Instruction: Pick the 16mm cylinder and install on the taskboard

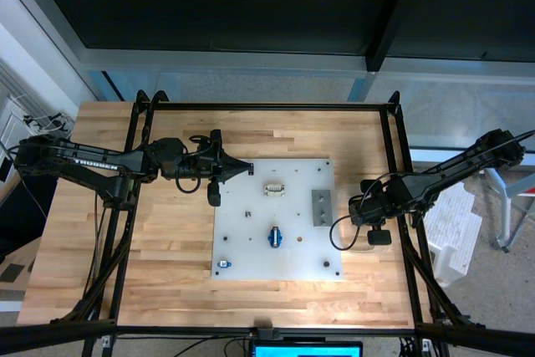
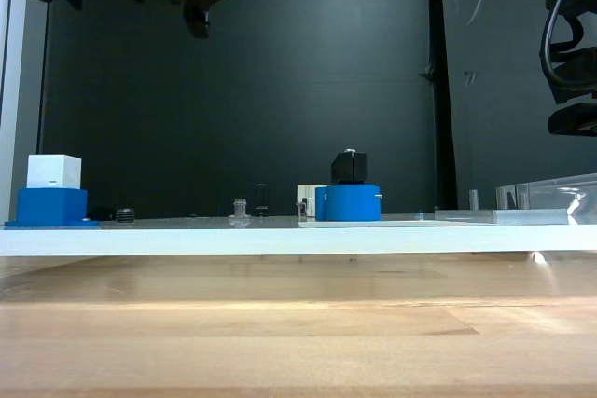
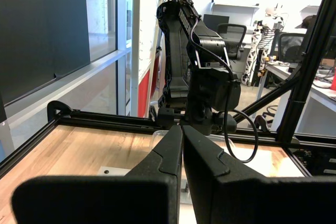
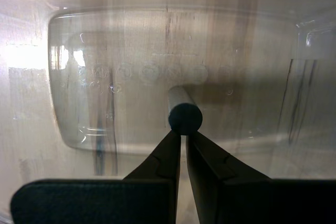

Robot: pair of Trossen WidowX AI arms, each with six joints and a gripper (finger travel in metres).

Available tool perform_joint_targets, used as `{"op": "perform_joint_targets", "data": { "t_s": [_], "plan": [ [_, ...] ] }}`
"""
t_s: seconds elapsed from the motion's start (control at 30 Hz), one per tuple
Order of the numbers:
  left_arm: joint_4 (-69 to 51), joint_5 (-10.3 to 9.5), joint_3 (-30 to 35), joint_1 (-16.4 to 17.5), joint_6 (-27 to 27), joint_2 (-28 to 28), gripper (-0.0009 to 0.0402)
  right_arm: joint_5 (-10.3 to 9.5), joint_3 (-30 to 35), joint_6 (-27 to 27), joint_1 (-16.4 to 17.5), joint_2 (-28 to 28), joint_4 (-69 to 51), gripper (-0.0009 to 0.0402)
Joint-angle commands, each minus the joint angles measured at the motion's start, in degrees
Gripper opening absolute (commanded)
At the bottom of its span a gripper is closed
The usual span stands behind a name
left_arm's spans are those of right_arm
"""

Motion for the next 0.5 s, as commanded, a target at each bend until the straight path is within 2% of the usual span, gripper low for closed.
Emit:
{"op": "perform_joint_targets", "data": {
  "t_s": [0.03,0.5],
  "plan": [
    [0.0,0.0,0.0,0.0,0.0,0.0,0.0,-0.04,0.0,0.0,0.0,0.0,0.0,0.0001],
    [0.0,0.0,0.0,0.0,0.0,0.0,0.0,0.17,0.0,0.0,0.0,0.0,-0.5,0.0]
  ]
}}
